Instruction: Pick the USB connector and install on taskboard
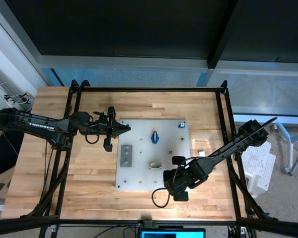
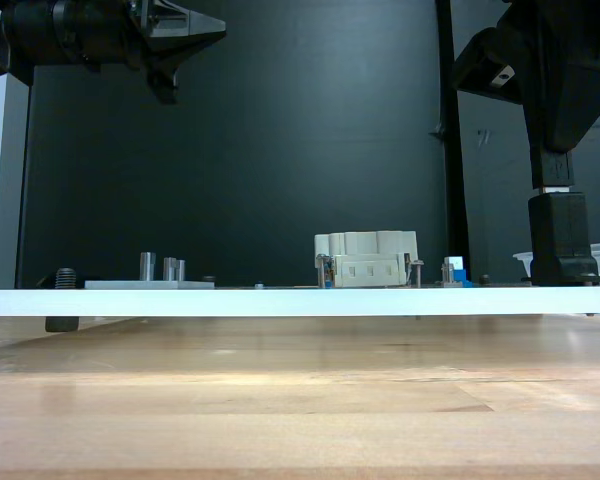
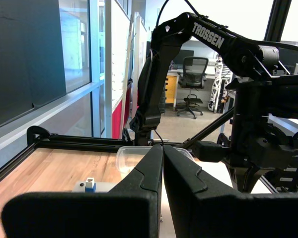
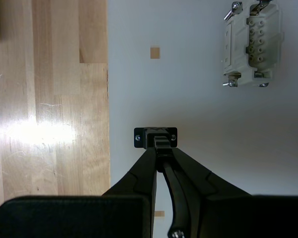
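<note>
A: Looking for the USB connector point(image 4: 161, 142).
B: Found pinched in the right gripper point(image 4: 162, 149), nose against the small black socket point(image 4: 140, 137) on the taskboard point(image 4: 213, 114). Cannot tell how far in.
A: Gripping firmly, then?
B: Clamped shut on both sides of that dark plug, with a black cable point(image 4: 172, 198) trailing back between the fingers. Points straight down, close to the taskboard's near edge and the bare wood of the surface point(image 4: 54, 99).
A: And around the socket?
B: Well apart from the silver connector point(image 4: 251, 44), mounted on the same taskboard. Farther off, from above: a grey block point(image 1: 125, 155) toward the left side, a blue part point(image 1: 155, 137) near the middle.
A: Over to the left gripper point(image 1: 124, 129).
B: Hangs high over the taskboard's left edge, aimed across at the right arm. Closed tight, finger against finger, with nothing held. Touches nothing below.
A: Anything else ahead of it?
B: Only a clear tray point(image 3: 139, 154) beyond the taskboard, on the right arm's side of the surface.
</note>
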Available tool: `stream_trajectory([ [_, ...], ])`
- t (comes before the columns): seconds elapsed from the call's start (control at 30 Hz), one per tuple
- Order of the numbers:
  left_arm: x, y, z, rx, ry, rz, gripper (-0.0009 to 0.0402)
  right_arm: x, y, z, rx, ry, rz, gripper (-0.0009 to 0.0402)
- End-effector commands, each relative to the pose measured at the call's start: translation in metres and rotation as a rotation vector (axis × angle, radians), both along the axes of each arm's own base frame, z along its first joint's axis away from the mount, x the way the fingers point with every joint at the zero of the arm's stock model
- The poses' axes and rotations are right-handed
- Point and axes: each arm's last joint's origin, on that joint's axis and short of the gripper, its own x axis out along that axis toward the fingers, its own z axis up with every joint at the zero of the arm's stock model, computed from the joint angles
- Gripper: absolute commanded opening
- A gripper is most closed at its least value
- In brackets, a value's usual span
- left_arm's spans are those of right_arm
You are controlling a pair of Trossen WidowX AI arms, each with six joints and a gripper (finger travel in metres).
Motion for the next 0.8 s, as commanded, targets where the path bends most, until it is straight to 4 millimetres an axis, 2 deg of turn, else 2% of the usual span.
stream_trajectory([
  [0.03,0.0001,0.0,-0.0001,0.0,0.0,0.0,0.0,-0.0001,0.0004,0.0,0.003,0.0,0.0,0.0],
  [0.33,0.0001,0.0001,0.0001,0.0,0.0,0.0,0.0,-0.0011,-0.0004,0.0053,0.013,-0.019,0.004,0.0007],
  [0.8,0.0,0.0,0.0001,0.0,0.0,0.0,0.0,-0.001,0.0006,0.0066,0.024,-0.03,-0.006,0.0165],
])
